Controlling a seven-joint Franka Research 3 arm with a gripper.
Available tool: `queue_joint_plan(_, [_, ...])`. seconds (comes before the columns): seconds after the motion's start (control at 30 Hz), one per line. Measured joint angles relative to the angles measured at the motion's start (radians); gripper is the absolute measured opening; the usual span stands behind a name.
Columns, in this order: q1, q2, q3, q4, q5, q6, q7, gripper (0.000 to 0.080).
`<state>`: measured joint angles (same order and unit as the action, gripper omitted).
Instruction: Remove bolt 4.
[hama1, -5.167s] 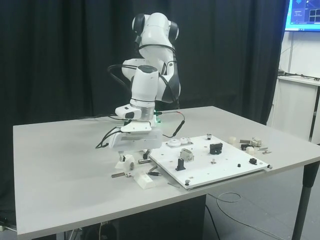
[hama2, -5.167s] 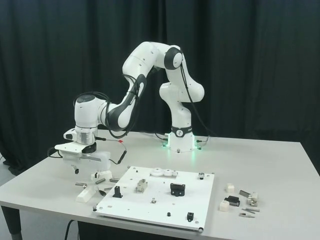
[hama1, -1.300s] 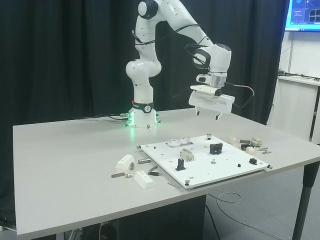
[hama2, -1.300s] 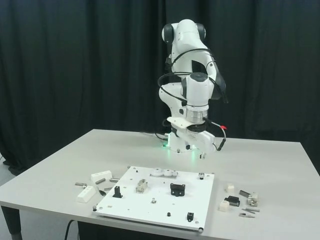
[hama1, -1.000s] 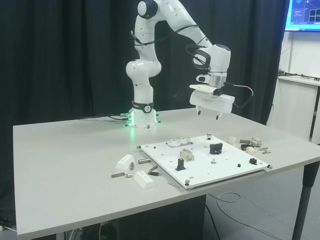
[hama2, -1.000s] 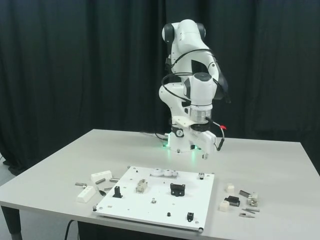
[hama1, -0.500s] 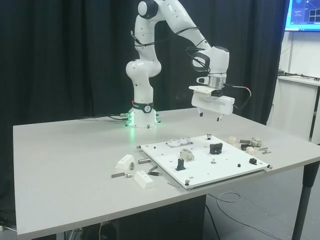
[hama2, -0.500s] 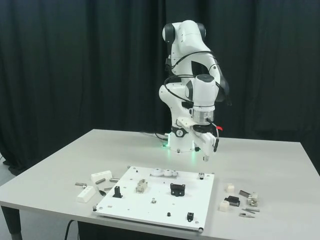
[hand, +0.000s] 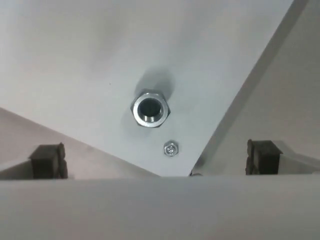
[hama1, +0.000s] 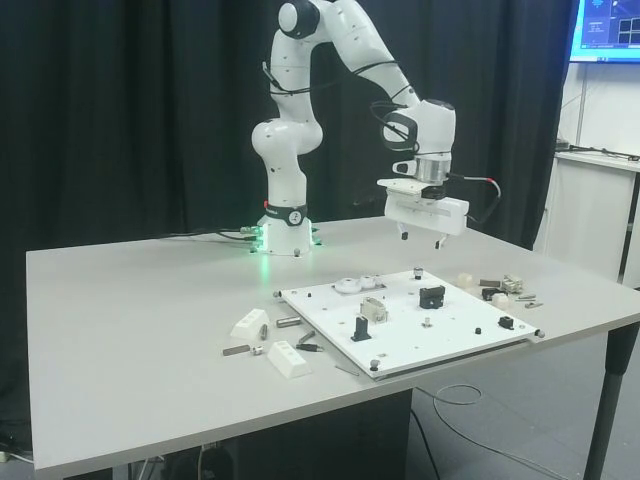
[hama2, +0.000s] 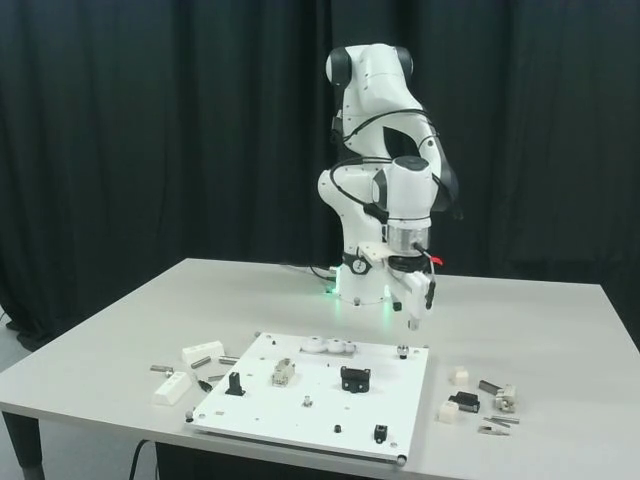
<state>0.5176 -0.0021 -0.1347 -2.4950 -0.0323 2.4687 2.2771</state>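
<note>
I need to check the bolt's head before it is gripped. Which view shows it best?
The wrist view: the bolt sits near the picture's middle, seen from above, its hexagonal head and dark socket plain, near the white board's corner. In both room views it is only a tiny stub under the raised gripper.

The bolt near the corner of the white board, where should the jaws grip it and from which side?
Grip the bolt by its hexagonal head, coming straight down from above: it stands upright on the white board, head up, flat faces exposed. The gripper hangs above it, jaws open.
</note>
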Motion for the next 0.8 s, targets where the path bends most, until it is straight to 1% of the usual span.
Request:
queue_joint_plan(0.2, [0.000, 0.021, 0.007, -0.006, 0.000, 0.040, 0.029, 0.0800])
queue_joint_plan(0.4, [0.000, 0.048, 0.007, -0.008, 0.003, 0.081, 0.049, 0.0800])
queue_joint_plan(0.8, [-0.003, 0.104, -0.011, -0.008, 0.011, 0.156, 0.048, 0.0800])
